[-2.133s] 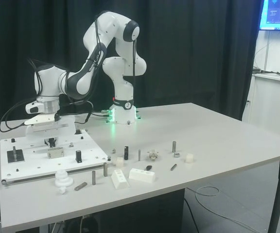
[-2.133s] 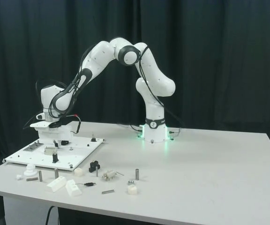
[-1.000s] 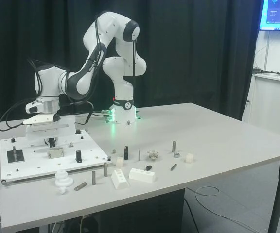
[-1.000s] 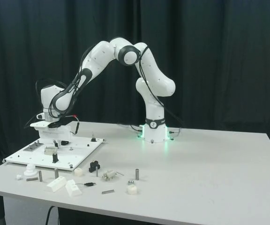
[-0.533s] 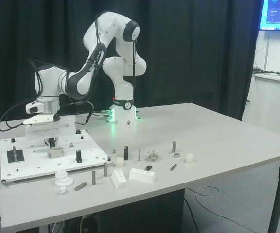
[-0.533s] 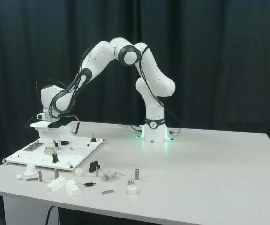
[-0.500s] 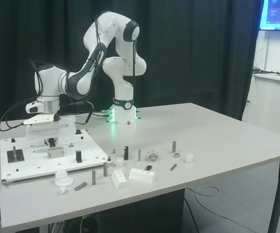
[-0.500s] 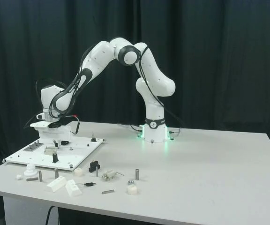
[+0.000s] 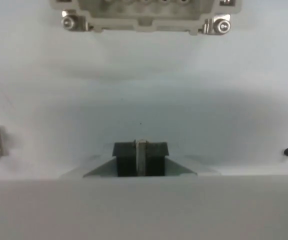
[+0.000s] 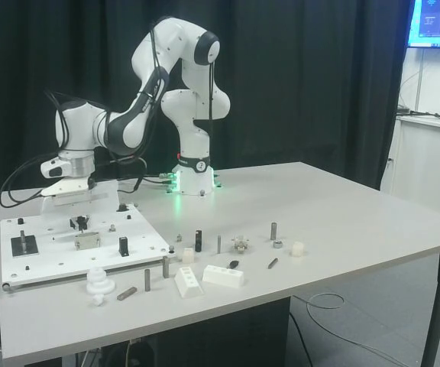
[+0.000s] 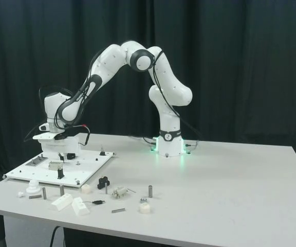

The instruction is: Remove square peg 1.

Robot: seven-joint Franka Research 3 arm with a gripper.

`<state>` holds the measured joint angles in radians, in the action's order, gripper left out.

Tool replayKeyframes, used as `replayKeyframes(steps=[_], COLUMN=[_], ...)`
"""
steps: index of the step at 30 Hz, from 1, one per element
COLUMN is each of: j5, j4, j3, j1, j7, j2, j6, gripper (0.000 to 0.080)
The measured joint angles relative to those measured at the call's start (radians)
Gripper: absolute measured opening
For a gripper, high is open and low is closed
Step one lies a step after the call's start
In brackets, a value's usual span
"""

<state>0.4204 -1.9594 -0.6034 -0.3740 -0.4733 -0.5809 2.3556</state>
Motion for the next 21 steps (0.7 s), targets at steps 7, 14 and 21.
replayKeyframes(steps=[7, 14, 21], j5=[-0.014, -0.032, -0.049], j4=[0.0, 0.0, 0.002], j3=[-0.008, -0.015, -0.03], j1=[0.008, 0.015, 0.032], j7=[-0.012, -0.013, -0.013], j2=[0.009, 0.028, 0.078], j6=[-0.009, -0.024, -0.063], gripper=[0.0035, 0.0035, 0.0035])
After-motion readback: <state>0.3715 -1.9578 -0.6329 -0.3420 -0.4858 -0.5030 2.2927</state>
